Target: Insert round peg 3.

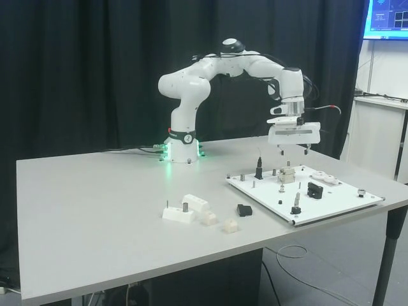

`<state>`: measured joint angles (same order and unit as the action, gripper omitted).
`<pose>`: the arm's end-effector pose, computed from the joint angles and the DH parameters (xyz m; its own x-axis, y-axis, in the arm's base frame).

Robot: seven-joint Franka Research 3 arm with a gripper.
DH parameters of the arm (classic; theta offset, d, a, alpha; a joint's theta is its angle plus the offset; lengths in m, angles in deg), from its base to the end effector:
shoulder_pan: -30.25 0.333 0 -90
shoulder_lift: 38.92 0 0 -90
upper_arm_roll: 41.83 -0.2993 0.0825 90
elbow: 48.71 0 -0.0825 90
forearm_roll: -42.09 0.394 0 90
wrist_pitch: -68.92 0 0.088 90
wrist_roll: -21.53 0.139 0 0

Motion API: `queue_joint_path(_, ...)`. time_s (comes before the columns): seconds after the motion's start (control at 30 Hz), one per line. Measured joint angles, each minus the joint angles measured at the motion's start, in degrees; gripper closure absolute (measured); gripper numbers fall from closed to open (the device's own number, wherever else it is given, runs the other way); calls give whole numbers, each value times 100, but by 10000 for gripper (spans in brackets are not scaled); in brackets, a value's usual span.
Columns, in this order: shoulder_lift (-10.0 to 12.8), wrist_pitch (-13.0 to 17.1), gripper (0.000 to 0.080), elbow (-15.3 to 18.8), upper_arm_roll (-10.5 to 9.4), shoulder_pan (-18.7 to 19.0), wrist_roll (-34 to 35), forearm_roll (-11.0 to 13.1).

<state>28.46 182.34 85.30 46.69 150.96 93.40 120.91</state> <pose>0.4253 0.2749 0.2284 0.1045 -0.9939 -0.0354 -0.9857 -0.0988 -0.1367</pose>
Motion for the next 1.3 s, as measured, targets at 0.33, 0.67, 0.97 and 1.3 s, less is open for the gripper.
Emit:
queue_joint_path(0.33,0,-249,3,-10,327,54,215,-82)
queue_joint_path(0.67,0,-402,3,-10,627,145,736,-67)
queue_joint_path(0.97,42,-499,3,-87,783,154,1912,-58)
queue_joint_path(1.3,443,-481,3,-348,644,155,3340,-247)
